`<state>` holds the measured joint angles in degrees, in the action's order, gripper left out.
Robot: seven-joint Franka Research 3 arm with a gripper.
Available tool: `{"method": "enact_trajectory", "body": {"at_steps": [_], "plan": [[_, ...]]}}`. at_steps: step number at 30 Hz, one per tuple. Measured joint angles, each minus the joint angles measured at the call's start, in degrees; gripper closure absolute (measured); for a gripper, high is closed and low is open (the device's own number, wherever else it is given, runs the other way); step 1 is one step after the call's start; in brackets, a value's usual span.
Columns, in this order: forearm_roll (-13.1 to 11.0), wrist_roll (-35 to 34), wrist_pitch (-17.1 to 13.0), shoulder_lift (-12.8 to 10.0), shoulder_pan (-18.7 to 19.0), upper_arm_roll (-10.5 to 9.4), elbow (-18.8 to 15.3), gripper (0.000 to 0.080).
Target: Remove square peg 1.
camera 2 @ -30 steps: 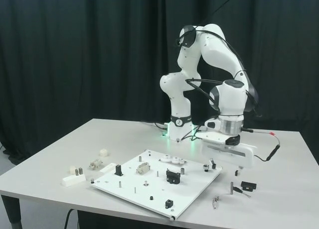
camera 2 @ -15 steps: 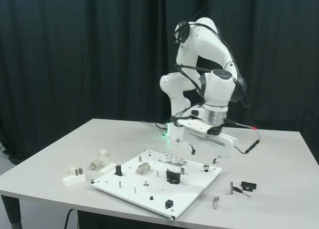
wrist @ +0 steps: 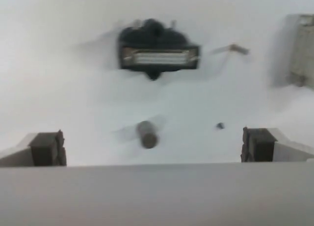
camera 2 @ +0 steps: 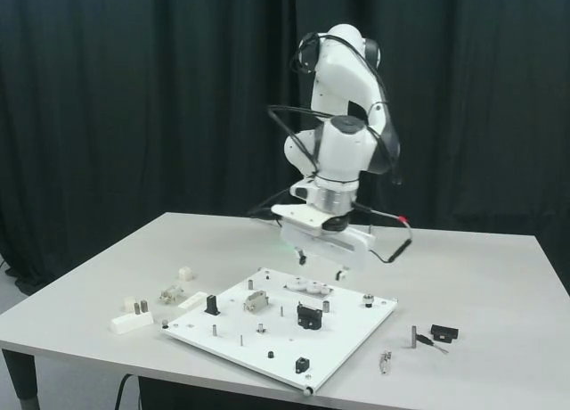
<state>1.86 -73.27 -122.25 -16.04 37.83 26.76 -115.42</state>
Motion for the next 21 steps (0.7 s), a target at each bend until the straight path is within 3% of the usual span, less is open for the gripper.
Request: {"method": "enact_trajectory", "body": {"at_steps": [11, 21], "plan": [[-0.1, 10.2, -5.5, 3.6, -4.3, -0.07, -6.4, 0.0003], [-0.4, 17.6, -14.4, 5.6, -6.4, -0.06, -12.6, 0.0003]]}}
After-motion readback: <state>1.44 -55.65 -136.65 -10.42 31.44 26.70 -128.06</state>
